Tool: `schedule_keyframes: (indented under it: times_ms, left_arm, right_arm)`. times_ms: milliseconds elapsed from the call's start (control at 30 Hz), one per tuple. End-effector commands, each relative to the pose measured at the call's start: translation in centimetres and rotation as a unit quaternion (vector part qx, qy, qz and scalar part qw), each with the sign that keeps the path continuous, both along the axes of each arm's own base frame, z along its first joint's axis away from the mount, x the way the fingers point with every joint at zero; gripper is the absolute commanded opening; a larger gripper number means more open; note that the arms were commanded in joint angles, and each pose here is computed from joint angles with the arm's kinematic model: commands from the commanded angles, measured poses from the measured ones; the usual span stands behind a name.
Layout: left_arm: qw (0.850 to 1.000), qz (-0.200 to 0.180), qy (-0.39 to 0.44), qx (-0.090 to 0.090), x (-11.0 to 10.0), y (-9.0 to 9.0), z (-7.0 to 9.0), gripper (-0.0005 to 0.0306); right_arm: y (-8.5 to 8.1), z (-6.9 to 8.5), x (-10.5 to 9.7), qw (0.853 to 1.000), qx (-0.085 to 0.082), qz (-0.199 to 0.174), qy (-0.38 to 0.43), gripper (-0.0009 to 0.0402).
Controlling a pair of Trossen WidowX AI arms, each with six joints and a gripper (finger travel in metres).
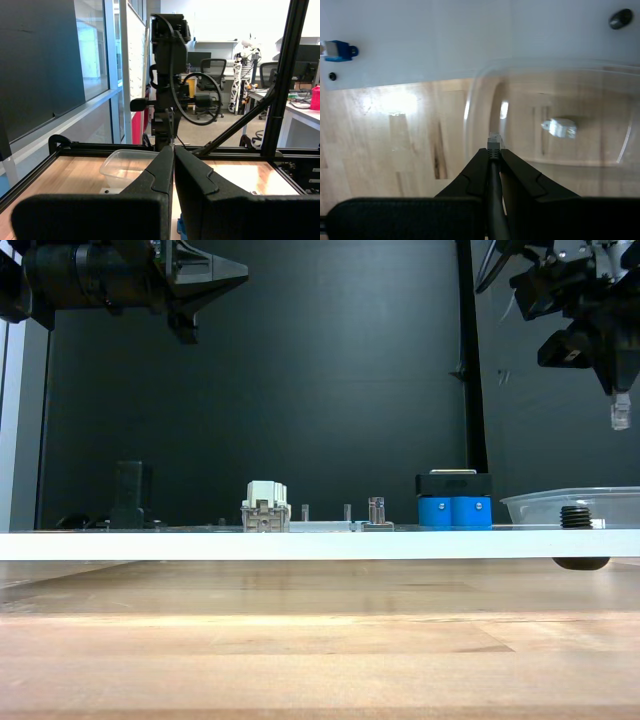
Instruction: Pick the RJ45 connector and install on taskboard
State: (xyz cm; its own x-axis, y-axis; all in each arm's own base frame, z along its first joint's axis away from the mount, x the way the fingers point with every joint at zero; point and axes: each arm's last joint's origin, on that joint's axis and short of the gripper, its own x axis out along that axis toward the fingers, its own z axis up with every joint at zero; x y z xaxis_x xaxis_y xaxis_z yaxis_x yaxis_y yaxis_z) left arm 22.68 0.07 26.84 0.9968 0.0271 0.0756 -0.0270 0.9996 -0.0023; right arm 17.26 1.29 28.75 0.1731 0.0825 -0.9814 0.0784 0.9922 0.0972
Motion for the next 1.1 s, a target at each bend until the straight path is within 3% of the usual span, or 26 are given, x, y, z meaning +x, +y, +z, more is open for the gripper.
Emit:
schedule_keyframes:
  times_ms: [33,200,667,1100]
  left_arm:
    - [1.0,0.0,0.0,0.0,0.0,0.0,0.0,0.0]
    - [1.0,0.0,0.0,0.0,0.0,0.0,0.0,0.0]
    - [1.0,0.0,0.0,0.0,0.0,0.0,0.0,0.0]
    - [1.0,0.0,0.0,0.0,0.0,0.0,0.0,0.0]
  right_arm:
    - [0.7,-0.2,0.3,1.0,0.001,0.006,-0.001,0.0]
    - [2.1,-0.2,0.9,1.0,-0.018,0.011,-0.008,0.0]
    - [6.5,0.9,4.3,1.0,-0.003,0.023,-0.007,0.0]
    - [10.9,-0.3,6.6,1.0,0.002,0.029,0.01,0.0]
